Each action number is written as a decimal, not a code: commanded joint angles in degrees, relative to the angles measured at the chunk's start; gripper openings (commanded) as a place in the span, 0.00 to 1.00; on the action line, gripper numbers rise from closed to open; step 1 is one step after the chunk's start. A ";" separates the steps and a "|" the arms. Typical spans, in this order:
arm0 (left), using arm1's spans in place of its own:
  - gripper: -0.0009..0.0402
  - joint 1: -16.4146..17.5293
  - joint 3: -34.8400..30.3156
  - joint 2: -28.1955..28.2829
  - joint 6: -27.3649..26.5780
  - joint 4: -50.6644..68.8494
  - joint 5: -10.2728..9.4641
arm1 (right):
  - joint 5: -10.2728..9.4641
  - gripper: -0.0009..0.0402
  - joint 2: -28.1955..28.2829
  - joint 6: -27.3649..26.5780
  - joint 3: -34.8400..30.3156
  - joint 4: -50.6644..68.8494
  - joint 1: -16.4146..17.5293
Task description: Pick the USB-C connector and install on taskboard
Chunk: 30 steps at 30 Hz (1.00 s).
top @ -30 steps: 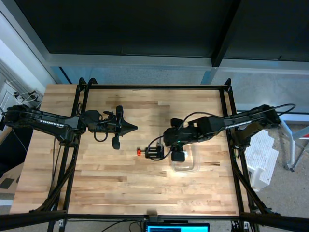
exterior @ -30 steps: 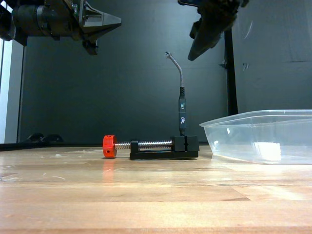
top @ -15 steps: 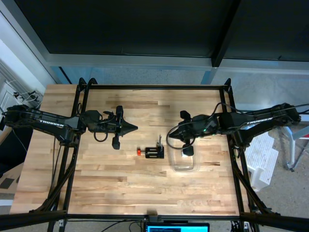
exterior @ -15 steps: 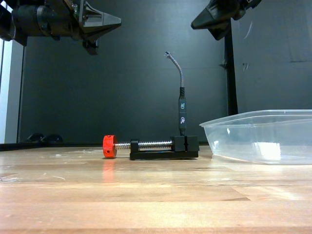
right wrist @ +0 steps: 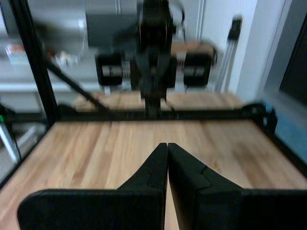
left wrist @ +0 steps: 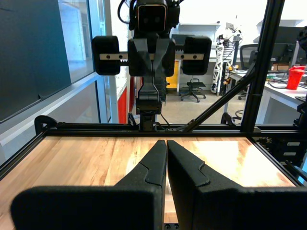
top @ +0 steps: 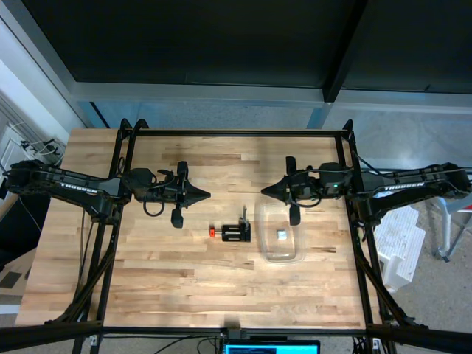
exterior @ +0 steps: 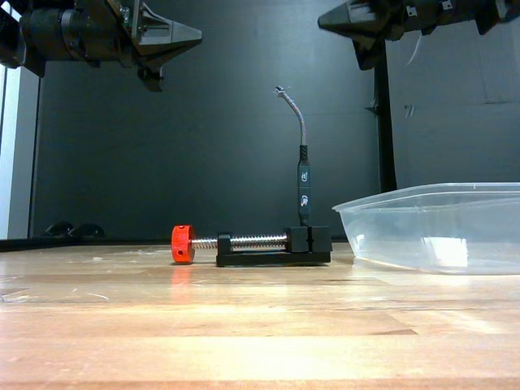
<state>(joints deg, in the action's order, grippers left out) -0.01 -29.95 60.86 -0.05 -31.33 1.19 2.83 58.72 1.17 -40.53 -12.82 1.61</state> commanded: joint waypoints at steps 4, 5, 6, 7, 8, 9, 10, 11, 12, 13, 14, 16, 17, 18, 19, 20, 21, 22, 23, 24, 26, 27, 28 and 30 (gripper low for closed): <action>0.02 0.00 0.00 0.00 0.02 -0.02 0.00 | -0.59 0.02 -1.05 1.49 5.38 -9.05 -1.79; 0.02 0.00 0.00 0.00 0.02 -0.02 0.00 | -1.27 0.02 -1.22 1.53 5.99 -9.84 -2.01; 0.02 0.00 0.00 0.00 0.02 -0.02 0.02 | -1.66 0.02 -1.27 1.51 6.54 -10.62 -2.19; 0.02 0.02 0.00 0.00 0.02 -0.02 0.02 | -2.03 0.02 -1.31 1.42 7.08 -11.30 -2.21; 0.02 0.00 0.00 0.00 0.02 -0.02 0.00 | -2.01 0.02 -1.36 1.51 7.56 -11.89 -2.23; 0.02 0.00 0.00 0.00 0.02 0.00 0.00 | -2.01 0.02 -1.40 1.55 8.02 -12.26 -2.23; 0.02 0.00 0.00 0.00 0.02 -0.02 0.02 | -2.01 0.02 -1.49 1.55 8.41 -12.41 -2.23; 0.02 0.02 0.00 0.00 0.02 -0.02 0.00 | -1.99 0.02 -1.64 1.55 8.72 -12.39 -2.23; 0.02 0.00 0.00 0.00 0.02 -0.02 0.00 | -1.97 0.02 -1.75 1.55 9.05 -12.41 -2.23; 0.02 0.00 0.00 0.00 0.02 -0.02 0.00 | -1.99 0.02 -1.77 1.55 9.31 -12.41 -2.23; 0.02 0.00 0.00 0.00 0.02 -0.02 0.00 | -1.99 0.02 -1.77 1.55 9.51 -12.44 -2.23; 0.02 0.00 0.00 0.00 0.02 -0.02 0.00 | -1.99 0.02 -1.77 1.55 9.70 -12.41 -2.23; 0.02 0.00 0.00 0.00 0.02 -0.02 0.00 | -2.03 0.02 -1.77 1.55 9.70 -12.41 -2.23; 0.02 0.00 0.00 0.00 0.02 -0.02 0.00 | -2.23 0.02 -1.77 1.55 9.66 -12.39 -2.21; 0.02 0.00 0.00 0.00 0.02 -0.02 0.00 | -2.51 0.02 -1.77 1.55 9.62 -12.39 -2.23; 0.02 0.02 0.00 0.00 0.02 -0.04 0.00 | -2.51 0.02 -1.77 1.57 9.60 -12.37 -2.21; 0.02 0.00 0.00 0.00 0.02 -0.02 0.02 | -2.51 0.02 -1.77 1.57 9.57 -12.37 -2.23; 0.02 0.00 0.00 0.00 0.02 -0.02 0.00 | -2.54 0.02 -1.77 1.73 9.53 -12.37 -2.21; 0.02 0.02 0.00 0.00 0.02 -0.02 0.00 | -2.62 0.02 -1.77 2.10 9.49 -12.37 -2.21; 0.02 0.02 0.00 0.00 0.02 -0.02 0.02 | -2.78 0.02 -1.77 2.32 9.49 -12.37 -2.21; 0.02 0.00 0.00 0.00 0.02 -0.02 0.00 | -2.89 0.02 -1.77 2.45 9.49 -12.37 -2.21; 0.02 0.00 0.00 0.00 0.02 -0.02 0.00 | -2.89 0.02 -1.77 2.45 9.49 -12.37 -2.21; 0.02 0.02 0.00 0.00 0.02 -0.02 0.00 | -2.89 0.02 -1.77 2.45 9.49 -12.37 -2.21; 0.02 0.00 0.00 0.00 0.02 -0.02 0.00 | -2.89 0.02 -1.77 2.45 9.49 -12.37 -2.21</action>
<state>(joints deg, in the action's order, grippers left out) -0.01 -29.95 60.86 -0.03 -31.33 1.17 -0.08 56.90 3.55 -30.94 -25.21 -0.62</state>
